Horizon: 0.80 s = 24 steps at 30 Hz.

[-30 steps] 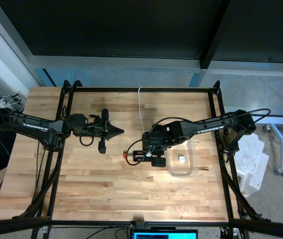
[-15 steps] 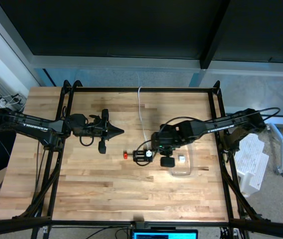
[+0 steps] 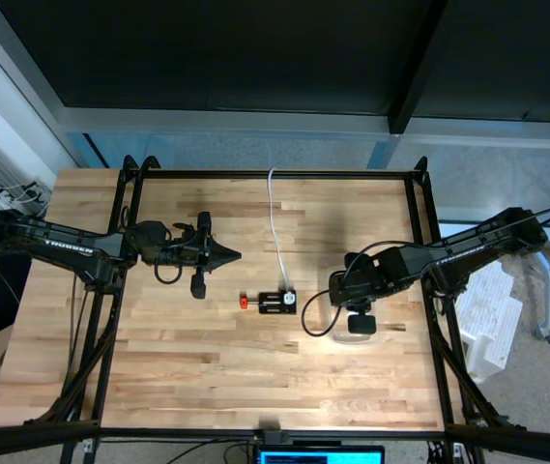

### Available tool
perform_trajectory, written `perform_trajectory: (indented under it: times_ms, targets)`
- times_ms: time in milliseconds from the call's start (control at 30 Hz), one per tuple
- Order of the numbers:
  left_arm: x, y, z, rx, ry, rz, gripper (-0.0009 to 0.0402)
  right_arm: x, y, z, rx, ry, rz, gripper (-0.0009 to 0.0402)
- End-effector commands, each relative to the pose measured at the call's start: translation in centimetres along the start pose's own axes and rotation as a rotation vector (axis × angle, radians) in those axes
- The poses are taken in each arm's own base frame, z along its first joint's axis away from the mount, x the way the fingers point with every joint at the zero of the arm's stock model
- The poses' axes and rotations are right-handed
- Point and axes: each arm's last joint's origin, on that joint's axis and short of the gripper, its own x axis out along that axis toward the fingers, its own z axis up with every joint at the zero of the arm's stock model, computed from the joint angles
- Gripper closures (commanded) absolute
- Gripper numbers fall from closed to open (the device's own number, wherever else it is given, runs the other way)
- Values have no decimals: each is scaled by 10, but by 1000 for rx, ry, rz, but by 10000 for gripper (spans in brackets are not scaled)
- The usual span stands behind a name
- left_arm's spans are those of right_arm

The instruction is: Remove the power plug from the receptacle and place in the container

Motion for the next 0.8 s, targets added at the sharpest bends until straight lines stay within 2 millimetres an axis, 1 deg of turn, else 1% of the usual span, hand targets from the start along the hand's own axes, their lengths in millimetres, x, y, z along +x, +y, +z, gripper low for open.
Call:
perform_trajectory:
  times_ms: [33,200,300,567,800]
  targets:
    - [0,0,0,0,0,0,393,5,2,-9,18,26,4,393]
    - [0,0,0,0,0,0,393,13,5,-14,35,36,3,392]
    - [0,0,0,0,0,0,393,16,5,-14,39,25,5,377]
    - [0,0,0,0,0,0,393,16,5,-11,71,-1,7,288]
    - [0,0,0,0,0,0,393,16,5,-11,91,0,7,222]
